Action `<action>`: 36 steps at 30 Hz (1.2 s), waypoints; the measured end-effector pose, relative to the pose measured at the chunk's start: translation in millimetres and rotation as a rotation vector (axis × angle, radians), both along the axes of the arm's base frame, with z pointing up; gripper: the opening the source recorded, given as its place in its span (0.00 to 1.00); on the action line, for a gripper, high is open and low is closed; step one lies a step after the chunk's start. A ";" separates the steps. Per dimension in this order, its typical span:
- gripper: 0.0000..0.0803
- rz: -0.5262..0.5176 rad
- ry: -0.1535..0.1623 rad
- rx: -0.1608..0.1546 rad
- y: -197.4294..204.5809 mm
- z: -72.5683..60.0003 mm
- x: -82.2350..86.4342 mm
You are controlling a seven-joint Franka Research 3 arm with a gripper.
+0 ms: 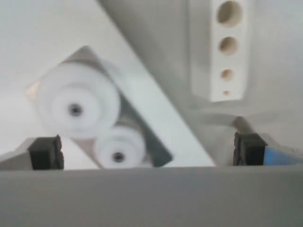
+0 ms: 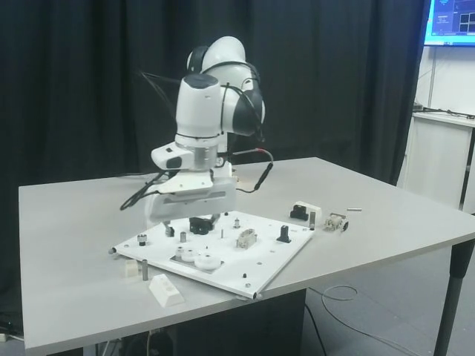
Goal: Remove large gear.
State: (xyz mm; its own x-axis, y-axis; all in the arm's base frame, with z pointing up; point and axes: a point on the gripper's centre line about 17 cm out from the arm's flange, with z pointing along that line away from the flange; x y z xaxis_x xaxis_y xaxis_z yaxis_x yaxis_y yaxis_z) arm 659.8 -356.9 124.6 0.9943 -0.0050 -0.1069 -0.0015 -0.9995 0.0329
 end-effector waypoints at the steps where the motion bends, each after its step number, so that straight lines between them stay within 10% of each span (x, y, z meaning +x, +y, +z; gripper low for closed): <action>1: 1.00 -0.001 0.004 0.002 3.5 -0.5 0.2; 36: 1.00 -0.027 0.185 0.038 76.1 -4.8 -32.7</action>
